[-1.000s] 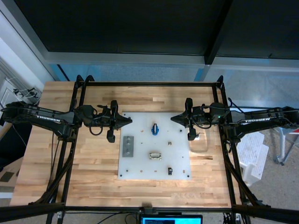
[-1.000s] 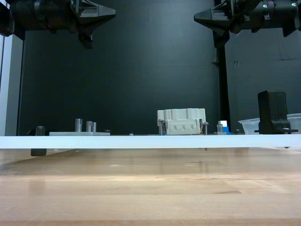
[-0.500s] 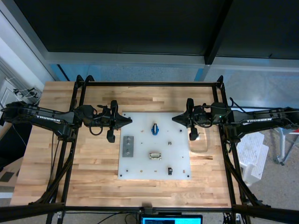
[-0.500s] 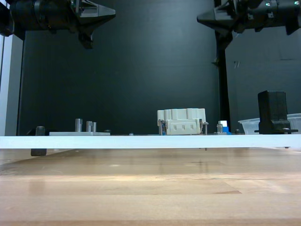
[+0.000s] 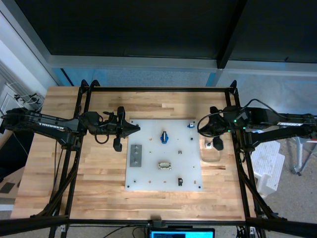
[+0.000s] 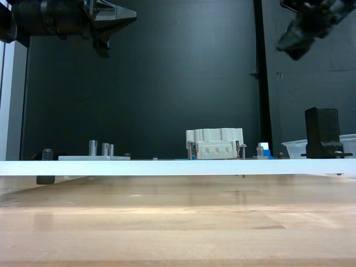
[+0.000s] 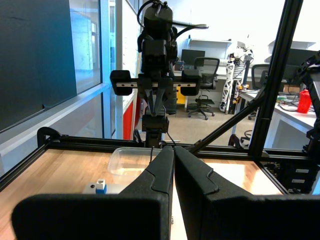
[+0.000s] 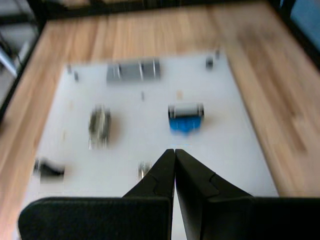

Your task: Pick the USB connector and install on taskboard

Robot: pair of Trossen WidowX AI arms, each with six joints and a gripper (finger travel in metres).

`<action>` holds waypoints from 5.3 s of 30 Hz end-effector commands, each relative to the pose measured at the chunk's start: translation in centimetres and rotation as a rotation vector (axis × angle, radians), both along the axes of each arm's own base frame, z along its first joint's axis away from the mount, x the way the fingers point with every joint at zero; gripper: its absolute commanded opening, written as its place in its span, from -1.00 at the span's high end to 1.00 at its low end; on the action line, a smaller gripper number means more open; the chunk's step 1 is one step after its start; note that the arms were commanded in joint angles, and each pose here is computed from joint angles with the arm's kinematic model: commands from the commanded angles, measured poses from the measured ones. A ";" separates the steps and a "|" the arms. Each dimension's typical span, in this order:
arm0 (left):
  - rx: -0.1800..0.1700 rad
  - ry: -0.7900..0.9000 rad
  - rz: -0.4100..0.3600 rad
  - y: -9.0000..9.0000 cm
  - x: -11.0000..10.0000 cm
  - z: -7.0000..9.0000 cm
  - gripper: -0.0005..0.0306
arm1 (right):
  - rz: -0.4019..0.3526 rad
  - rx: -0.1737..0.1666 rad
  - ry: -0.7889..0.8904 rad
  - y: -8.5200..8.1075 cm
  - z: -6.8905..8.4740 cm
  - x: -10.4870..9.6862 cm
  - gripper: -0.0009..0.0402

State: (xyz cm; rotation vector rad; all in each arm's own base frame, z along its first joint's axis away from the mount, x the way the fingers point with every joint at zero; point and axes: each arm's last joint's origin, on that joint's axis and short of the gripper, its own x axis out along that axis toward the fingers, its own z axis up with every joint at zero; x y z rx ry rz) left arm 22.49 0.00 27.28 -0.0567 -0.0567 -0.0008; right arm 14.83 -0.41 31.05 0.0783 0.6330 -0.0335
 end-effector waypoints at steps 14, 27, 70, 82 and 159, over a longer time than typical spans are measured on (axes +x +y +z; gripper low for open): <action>0.000 0.000 0.000 0.0 0.0 0.0 0.96 | 0.021 -0.037 0.469 0.1 -1.3 -5.5 0.96; 0.000 0.000 0.000 0.0 0.0 0.0 0.97 | 0.035 -0.042 0.594 0.1 -3.8 -4.6 0.96; 0.000 0.000 0.000 0.0 0.0 0.0 0.97 | 0.032 -0.054 0.753 -0.1 -9.6 2.7 0.40; 0.000 0.000 0.000 0.0 0.0 0.0 0.97 | 0.038 -0.043 0.824 -0.1 -10.8 3.3 0.40; 0.000 0.000 0.000 0.0 0.0 0.0 0.97 | 0.011 -0.024 0.789 0.8 -7.1 3.4 0.96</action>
